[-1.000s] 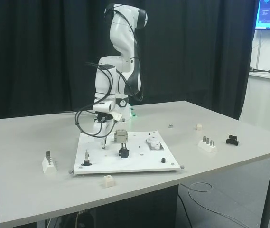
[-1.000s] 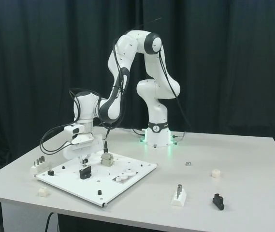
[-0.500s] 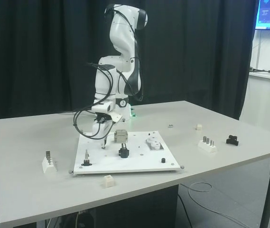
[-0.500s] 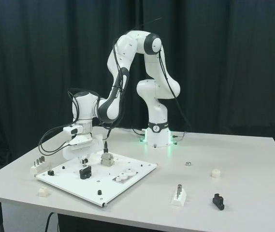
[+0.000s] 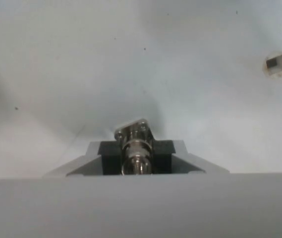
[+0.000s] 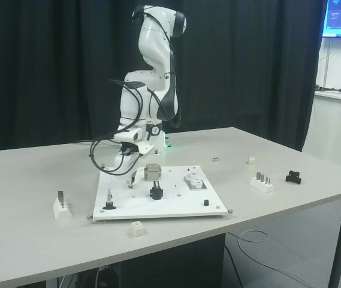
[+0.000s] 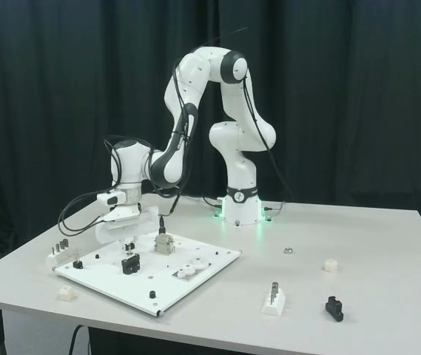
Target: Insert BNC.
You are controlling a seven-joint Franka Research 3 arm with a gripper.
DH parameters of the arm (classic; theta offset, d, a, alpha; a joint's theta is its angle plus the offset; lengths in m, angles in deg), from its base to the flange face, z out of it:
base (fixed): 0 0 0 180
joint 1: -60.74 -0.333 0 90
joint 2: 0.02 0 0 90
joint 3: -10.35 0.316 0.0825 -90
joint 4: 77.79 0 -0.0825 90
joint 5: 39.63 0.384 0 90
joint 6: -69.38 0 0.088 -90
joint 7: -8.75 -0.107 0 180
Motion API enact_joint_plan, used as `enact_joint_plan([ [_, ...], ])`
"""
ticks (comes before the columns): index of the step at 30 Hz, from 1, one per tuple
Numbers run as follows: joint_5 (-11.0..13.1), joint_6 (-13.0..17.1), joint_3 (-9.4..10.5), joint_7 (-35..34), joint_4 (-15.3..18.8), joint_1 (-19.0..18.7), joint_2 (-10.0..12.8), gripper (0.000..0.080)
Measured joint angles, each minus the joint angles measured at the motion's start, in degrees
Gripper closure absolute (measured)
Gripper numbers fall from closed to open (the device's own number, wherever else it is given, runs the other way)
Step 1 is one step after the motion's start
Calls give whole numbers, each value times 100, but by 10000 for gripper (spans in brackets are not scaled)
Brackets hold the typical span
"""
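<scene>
My gripper point(image 5: 137, 166) is shut on a metal BNC connector point(image 5: 136, 147) with a square flange at its far end. Black finger pads point(image 5: 109, 157) press on both sides of its barrel. Behind the connector lies the white board point(image 5: 81, 74), some way off. In the room views the gripper point(image 6: 132, 178) point(image 7: 127, 241) hangs a little above the rear left part of the board point(image 6: 176, 207) point(image 7: 195, 285), next to a grey block point(image 6: 153, 171) point(image 7: 164, 245). A grey band hides the near part of the wrist view.
On the board stand a black part point(image 6: 156, 192), a pin on a black base point(image 6: 109, 201) and white round parts point(image 6: 194, 180). Around it lie white pin blocks point(image 6: 62, 206) point(image 6: 262, 182), a white cube point(image 6: 136, 228) and a black piece point(image 6: 293, 176).
The hand has risen a little above the board, and the wrist has shifted slightly to the left in the first room view. Objects on the table have not moved.
</scene>
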Motion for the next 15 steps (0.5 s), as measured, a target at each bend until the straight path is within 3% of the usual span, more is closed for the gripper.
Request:
enact_joint_plan([
  [15,26,43,0,-735,24,-12,-5,682],
])
